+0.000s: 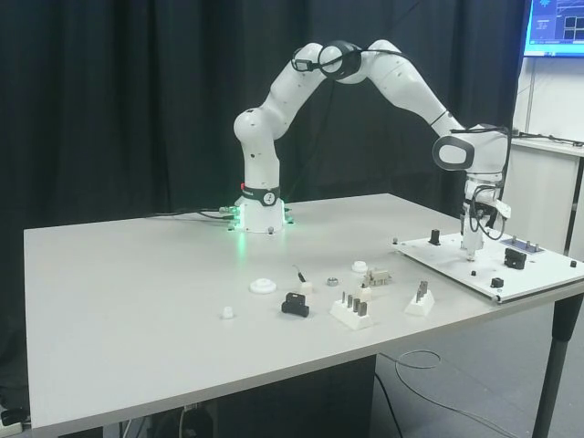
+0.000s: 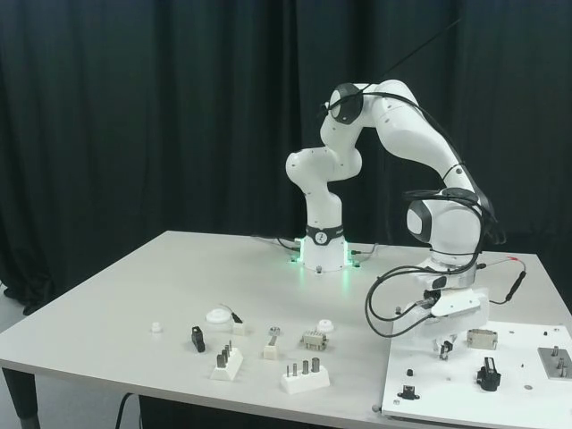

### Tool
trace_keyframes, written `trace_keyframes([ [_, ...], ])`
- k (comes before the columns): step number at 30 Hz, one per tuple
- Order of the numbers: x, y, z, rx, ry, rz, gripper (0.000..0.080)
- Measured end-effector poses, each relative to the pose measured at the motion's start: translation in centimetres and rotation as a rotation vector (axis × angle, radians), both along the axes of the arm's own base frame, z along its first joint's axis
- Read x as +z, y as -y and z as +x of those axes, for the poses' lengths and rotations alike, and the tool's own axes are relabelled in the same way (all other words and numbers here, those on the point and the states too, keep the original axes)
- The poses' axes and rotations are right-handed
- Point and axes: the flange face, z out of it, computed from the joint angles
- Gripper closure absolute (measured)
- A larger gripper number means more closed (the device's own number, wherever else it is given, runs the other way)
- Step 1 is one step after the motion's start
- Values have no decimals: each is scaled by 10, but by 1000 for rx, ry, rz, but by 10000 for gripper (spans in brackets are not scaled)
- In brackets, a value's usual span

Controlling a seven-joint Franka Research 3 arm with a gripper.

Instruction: Insert BNC.

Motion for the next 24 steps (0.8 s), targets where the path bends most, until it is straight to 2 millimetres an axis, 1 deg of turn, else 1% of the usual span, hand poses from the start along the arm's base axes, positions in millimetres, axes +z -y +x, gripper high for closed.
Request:
trace_keyframes([
  [17, 0, 1, 0, -260, 1, 3, 676],
  [24, 0, 1, 1, -338, 0, 7, 676],
])
